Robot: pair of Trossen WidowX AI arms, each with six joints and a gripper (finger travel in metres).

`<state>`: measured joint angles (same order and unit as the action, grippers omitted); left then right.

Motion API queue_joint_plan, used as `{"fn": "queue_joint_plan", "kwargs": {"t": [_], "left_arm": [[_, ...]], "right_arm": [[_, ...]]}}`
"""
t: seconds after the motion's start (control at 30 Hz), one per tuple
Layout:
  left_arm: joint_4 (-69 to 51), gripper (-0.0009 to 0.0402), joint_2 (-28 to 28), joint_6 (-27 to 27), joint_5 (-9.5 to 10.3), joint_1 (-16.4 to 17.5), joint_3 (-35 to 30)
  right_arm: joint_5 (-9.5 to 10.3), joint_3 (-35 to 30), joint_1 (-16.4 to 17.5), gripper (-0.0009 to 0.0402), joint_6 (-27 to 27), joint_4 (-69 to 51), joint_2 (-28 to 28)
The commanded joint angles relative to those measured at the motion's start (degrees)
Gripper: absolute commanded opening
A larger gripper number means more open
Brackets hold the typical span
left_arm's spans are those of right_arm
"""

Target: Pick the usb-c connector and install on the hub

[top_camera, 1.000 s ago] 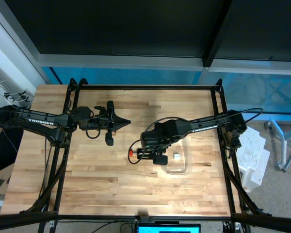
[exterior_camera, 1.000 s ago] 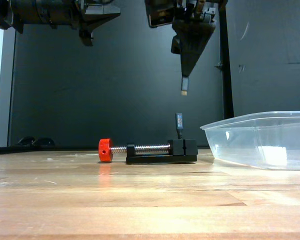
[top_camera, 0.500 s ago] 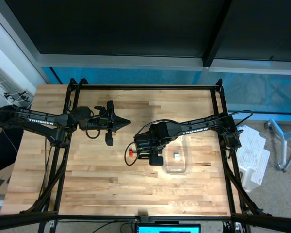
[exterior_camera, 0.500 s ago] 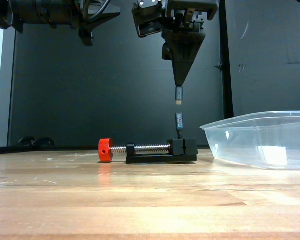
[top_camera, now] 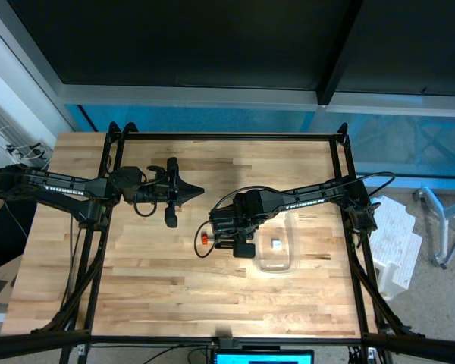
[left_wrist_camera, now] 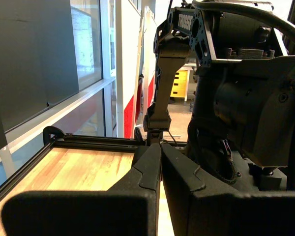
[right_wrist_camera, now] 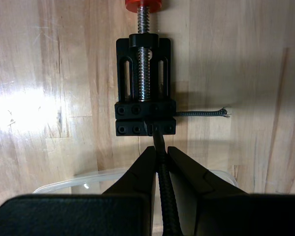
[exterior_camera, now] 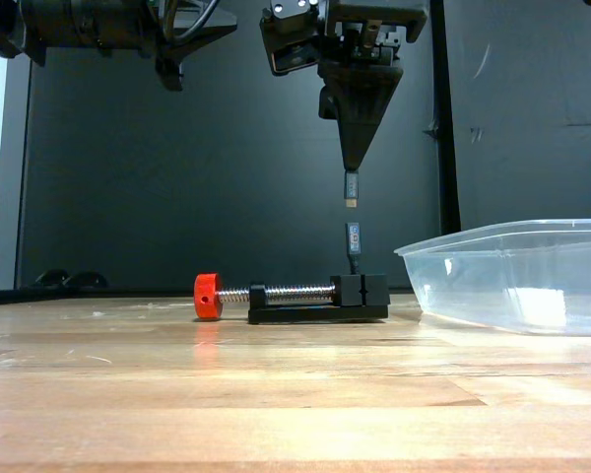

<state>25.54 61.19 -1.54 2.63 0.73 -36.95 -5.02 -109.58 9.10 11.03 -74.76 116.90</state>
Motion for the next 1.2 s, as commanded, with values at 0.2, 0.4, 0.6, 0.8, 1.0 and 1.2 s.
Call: {"fn": "queue_joint_plan", "kwargs": {"t": [0.2, 0.4, 0.6, 0.8, 1.0, 1.2], "left_arm": [[-0.2, 0.0000, 0.0, 0.0, 0.00, 0.0, 0.0], [0.0, 0.0000, 0.0, 0.0, 0.00, 0.0, 0.0], [0.0, 0.0000, 0.0, 0.0, -0.02, 0.0, 0.0], [0.0, 0.0000, 0.0, 0.0, -0.02, 0.0, 0.0], [0.0, 0.0000, 0.0, 0.0, -0.02, 0.0, 0.0], [0.0, 0.0000, 0.0, 0.0, -0.02, 0.0, 0.0]], "right_arm": [[0.04, -0.4, 0.0, 0.0000, 1.0, -0.4, 1.8], [0.07, -0.4, 0.0, 0.0000, 1.1, -0.3, 1.8], [0.07, -0.3, 0.0, 0.0000, 1.6, 0.2, 1.8], [0.07, -0.3, 0.2, 0.0000, 2.1, 0.1, 1.8], [0.07, 0.0, 0.2, 0.0000, 2.5, 0.2, 1.8], [0.09, 0.0, 0.2, 0.0000, 2.6, 0.2, 1.8]]}}
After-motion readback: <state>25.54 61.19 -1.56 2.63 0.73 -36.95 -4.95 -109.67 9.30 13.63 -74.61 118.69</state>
